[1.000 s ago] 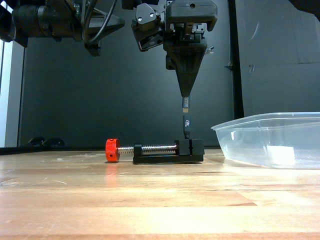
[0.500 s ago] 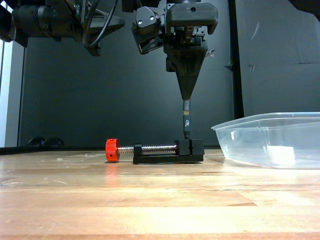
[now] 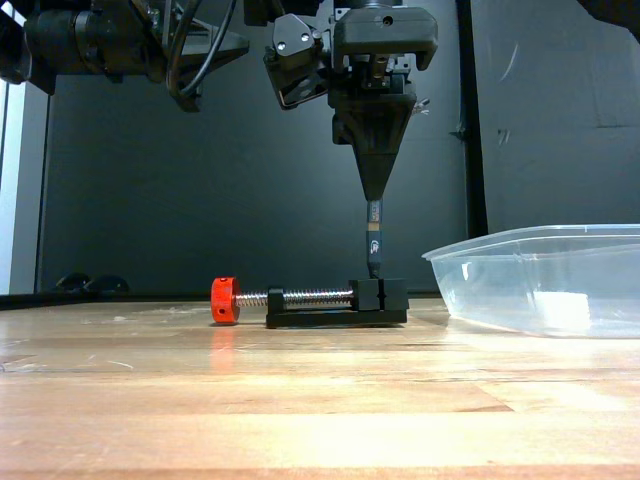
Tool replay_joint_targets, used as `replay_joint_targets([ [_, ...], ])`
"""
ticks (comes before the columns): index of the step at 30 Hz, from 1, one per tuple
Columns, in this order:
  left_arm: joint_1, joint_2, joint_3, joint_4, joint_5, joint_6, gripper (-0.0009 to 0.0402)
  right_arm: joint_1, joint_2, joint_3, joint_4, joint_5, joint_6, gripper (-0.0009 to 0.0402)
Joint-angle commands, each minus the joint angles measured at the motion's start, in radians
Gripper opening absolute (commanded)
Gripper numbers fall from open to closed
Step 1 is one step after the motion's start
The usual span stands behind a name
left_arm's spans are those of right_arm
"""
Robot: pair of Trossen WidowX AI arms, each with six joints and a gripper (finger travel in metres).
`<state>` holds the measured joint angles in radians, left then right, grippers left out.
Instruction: Pick the USB-C connector and install on taskboard
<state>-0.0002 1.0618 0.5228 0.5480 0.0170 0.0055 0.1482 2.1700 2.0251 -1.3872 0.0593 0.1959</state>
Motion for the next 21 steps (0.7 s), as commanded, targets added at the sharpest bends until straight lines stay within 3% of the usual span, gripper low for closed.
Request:
replay_joint_targets([
  [1,0.000,0.000,0.000,0.000,0.000,0.000,0.0000,0.000,-0.001,0.000,-0.001,0.000,0.000,0.0000],
  [21,0.000,0.000,0.000,0.000,0.000,0.000,0.0000,0.000,-0.001,-0.028,0.035,-0.001,-0.006,0.0000],
])
